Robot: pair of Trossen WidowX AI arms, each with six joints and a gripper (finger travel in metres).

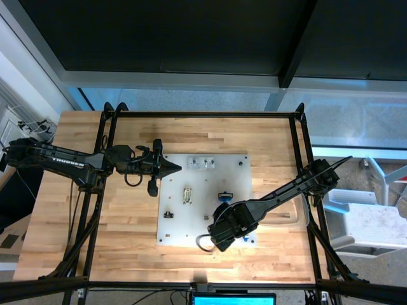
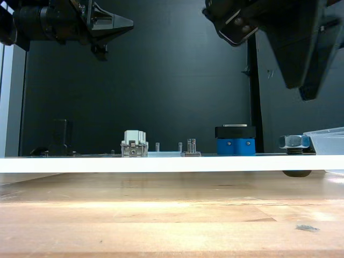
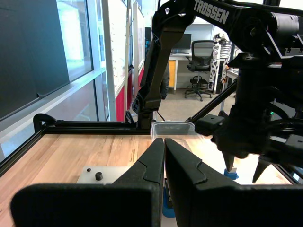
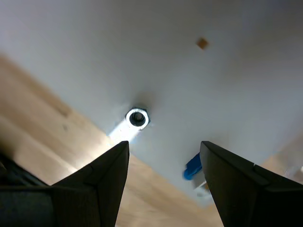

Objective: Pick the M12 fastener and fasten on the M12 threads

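Pale wood planks of the table [image 1: 127, 222] run wide around the white board [image 1: 184, 232], leaving open margins on its left and near sides, as I watch from the remote station. The right arm [image 1: 286, 190] reaches in from the table's right edge, crossing above the clear tray [image 2: 328, 141] that lies just off the board's right edge. The left arm [image 1: 57, 160] stretches in from the left. The left gripper [image 1: 173, 168] hangs high over the board's far left edge, its tips pressed together on nothing, well apart from the work. The right gripper [image 4: 164, 144] hovers above the board's near right edge with its fingers [image 4: 106, 184] spread wide and empty. In the low view, clear air separates it from everything on the board. A blue connector block [image 2: 235, 144] stands to the left of that spot and a grey connector [image 2: 134, 145] further left, both apart from the gripper. The M12 nut [image 4: 137, 117], a silver ring with a dark centre, sits on its stud [image 2: 294, 152] in line with the gap between the spread fingers. It is near the board's edge and outside the tray. A sliver of dark stud shows beneath it at table height. How far down the threads it sits I cannot tell.
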